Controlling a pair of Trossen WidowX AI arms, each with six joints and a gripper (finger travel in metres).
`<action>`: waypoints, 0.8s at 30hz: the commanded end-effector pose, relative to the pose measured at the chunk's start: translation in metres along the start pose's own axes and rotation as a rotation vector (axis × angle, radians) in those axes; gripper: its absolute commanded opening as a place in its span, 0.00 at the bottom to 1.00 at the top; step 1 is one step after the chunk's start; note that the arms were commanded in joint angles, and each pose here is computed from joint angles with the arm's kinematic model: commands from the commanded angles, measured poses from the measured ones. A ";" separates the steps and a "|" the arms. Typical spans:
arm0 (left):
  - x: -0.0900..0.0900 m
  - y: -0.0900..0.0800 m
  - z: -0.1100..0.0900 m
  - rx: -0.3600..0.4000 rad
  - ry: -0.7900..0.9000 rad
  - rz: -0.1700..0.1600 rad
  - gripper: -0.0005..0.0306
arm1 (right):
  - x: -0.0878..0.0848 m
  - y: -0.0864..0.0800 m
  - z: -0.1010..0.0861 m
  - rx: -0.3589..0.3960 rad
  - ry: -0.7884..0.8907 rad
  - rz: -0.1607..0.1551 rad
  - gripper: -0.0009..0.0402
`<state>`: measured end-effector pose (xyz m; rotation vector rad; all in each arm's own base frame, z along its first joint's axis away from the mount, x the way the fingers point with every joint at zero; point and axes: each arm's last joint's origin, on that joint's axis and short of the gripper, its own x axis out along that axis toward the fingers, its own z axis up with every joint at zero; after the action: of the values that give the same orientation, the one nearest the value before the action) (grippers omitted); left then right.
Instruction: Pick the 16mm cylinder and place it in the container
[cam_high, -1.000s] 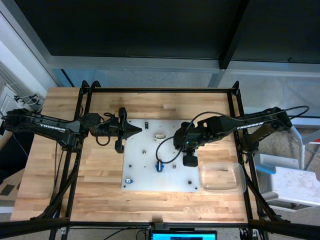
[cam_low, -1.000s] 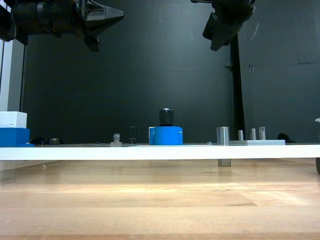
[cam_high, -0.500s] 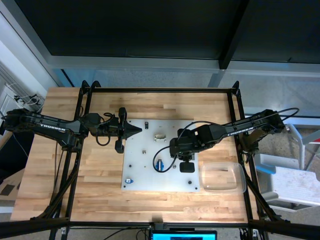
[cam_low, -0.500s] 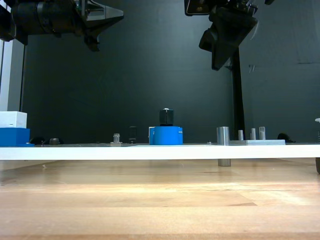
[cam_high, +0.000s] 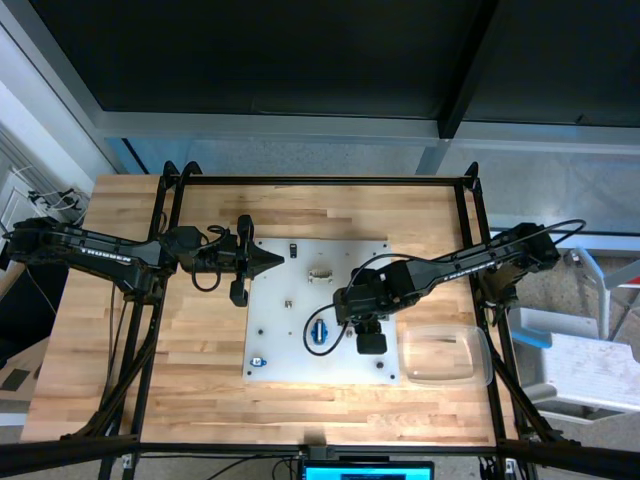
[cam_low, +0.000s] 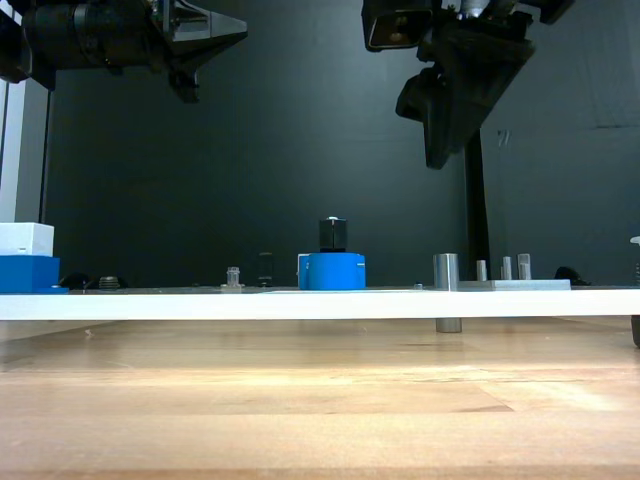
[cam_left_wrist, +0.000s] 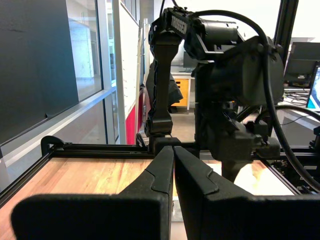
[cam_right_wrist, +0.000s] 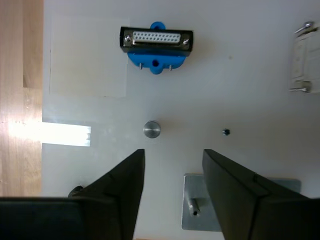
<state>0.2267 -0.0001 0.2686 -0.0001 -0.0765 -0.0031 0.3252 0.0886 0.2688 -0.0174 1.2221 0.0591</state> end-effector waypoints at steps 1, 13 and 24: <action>0.000 0.000 0.000 0.000 0.000 0.000 0.02 | 0.006 0.001 0.002 0.002 0.006 -0.005 0.49; 0.000 0.000 0.000 0.000 0.000 0.000 0.02 | 0.023 0.006 0.005 -0.004 0.027 -0.007 0.53; 0.000 0.000 0.000 0.000 0.000 0.000 0.02 | 0.035 0.009 0.006 -0.012 0.039 -0.037 0.53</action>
<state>0.2268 -0.0001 0.2684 -0.0001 -0.0757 -0.0031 0.3425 0.0992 0.2377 -0.0402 1.2653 0.0469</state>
